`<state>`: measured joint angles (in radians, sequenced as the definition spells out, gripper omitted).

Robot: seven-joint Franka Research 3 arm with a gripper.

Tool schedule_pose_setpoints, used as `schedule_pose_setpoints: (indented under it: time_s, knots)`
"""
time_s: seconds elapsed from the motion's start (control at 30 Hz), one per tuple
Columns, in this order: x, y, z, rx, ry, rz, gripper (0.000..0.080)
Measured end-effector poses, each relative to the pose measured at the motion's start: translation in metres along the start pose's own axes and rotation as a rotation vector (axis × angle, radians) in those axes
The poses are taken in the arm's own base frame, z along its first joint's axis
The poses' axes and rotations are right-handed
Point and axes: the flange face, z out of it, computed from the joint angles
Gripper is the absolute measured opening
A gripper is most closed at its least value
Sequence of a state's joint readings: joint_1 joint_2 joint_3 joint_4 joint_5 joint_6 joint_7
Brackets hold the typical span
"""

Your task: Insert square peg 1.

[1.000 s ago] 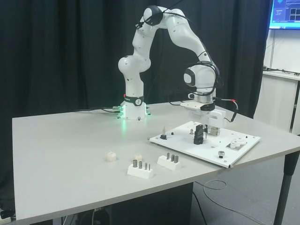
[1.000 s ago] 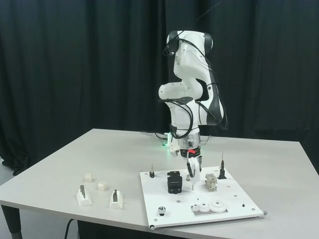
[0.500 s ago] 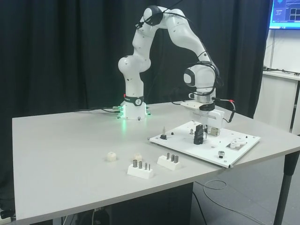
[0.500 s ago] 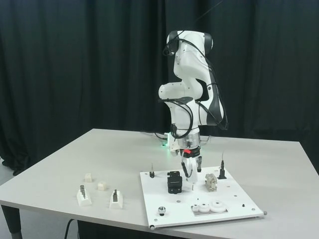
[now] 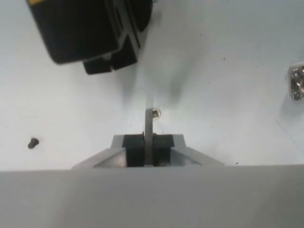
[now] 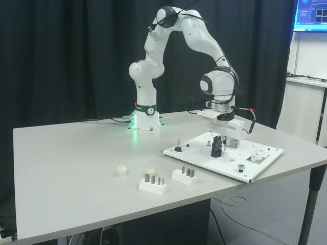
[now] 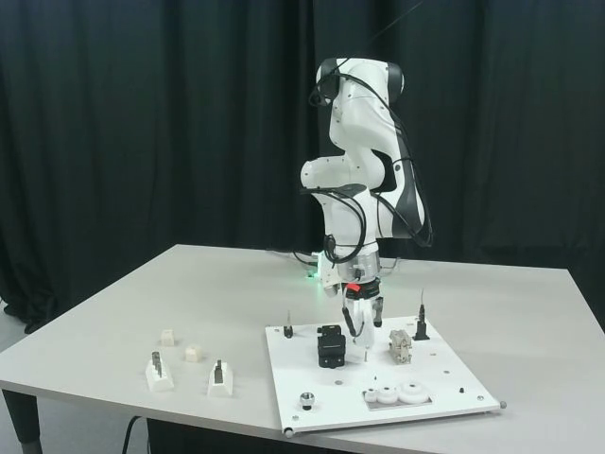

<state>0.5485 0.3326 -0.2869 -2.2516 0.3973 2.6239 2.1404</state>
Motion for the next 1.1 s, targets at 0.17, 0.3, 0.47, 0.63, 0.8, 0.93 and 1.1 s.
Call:
schedule_pose_setpoints:
  time_s: [0.17, 0.3, 0.47, 0.63, 0.8, 0.93, 1.1]
  knots:
    - [0.0, 0.0001, 0.0, 0.0, 0.0, -0.001, 0.003]
    - [0.0001, 0.0001, 0.0001, 0.0, 0.0, -0.003, 0.003]
    - [0.0003, 0.0001, 0.0001, 0.0, 0.001, -0.009, 0.003]
    - [0.0003, 0.0001, 0.0001, -0.001, 0.001, -0.016, 0.003]
    - [0.0005, 0.0002, 0.0001, -0.002, 0.002, -0.026, 0.003]
    - [0.0007, 0.0003, 0.0001, -0.004, 0.003, -0.045, 0.003]
    - [0.001, 0.0004, 0.0001, -0.007, 0.005, -0.077, 0.003]
